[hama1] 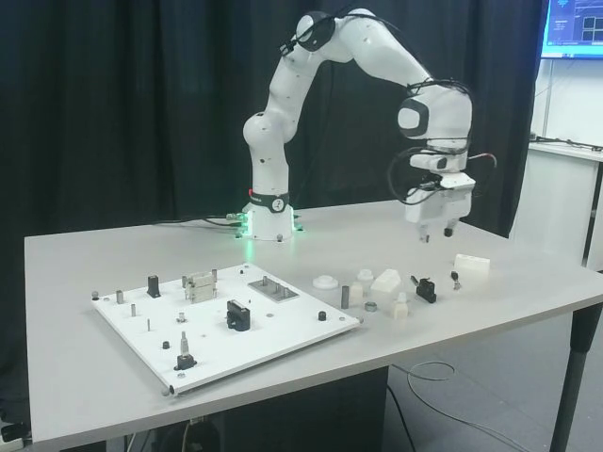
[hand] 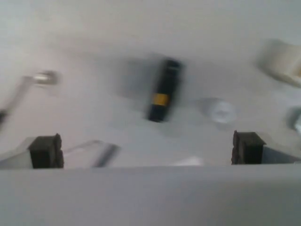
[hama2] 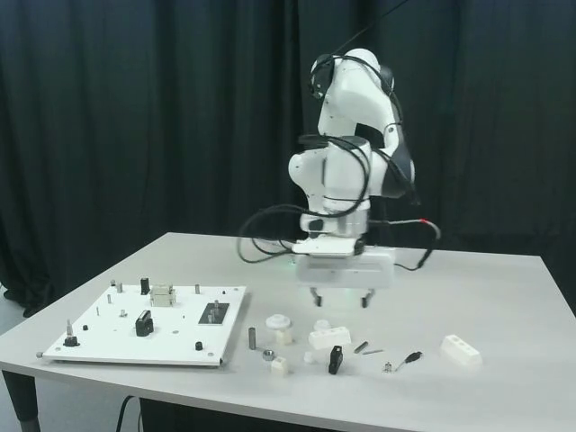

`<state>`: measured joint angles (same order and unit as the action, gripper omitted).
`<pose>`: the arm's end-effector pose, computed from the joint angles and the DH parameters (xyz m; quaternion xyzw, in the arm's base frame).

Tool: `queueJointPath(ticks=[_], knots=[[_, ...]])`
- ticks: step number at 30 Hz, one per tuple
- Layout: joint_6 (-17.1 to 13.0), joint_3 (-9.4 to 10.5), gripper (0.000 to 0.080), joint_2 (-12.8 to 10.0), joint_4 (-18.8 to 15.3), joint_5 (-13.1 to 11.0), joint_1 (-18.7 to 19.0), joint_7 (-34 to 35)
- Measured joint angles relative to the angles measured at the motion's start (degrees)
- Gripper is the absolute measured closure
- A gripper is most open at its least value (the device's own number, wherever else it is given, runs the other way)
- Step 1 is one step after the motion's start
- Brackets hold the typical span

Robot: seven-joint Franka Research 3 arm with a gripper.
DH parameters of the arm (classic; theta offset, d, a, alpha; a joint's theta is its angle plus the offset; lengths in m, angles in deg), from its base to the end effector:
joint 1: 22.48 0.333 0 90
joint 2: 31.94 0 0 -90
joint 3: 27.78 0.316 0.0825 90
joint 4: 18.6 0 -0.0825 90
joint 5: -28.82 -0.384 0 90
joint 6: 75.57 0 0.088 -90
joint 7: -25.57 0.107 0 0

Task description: Remove round peg 1.

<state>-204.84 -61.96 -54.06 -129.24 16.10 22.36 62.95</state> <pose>0.6013 0.1385 0.3199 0.9593 -0.2815 0.0157 0.0152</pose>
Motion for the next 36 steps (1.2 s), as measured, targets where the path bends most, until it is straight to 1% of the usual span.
queueJointPath(ticks=[4,7,12,15,23,28,32,36], knots=[[1.76,-2.29,0.0003,0.08,0.41,2.45,-1.2,-1.99],[2.79,-3.31,0.0003,0.23,0.66,4.39,-2.83,-3.81],[3.93,-3.58,0.0003,0.63,1.02,7.54,-7.28,-7.05],[4.1,-3.48,0.0003,0.91,1.05,8.86,-10.23,-9.51],[4.13,-2.76,0.0003,1.55,1.05,10.91,-18.79,-17.08],[3.97,-2.46,0.0003,1.75,1.09,11.79,-24.19,-22.19],[3.17,-2.26,0.0003,1.74,1.11,12.11,-28.58,-26.39],[1.75,-2.07,0.0003,1.68,1.11,12.11,-32.85,-30.68]])
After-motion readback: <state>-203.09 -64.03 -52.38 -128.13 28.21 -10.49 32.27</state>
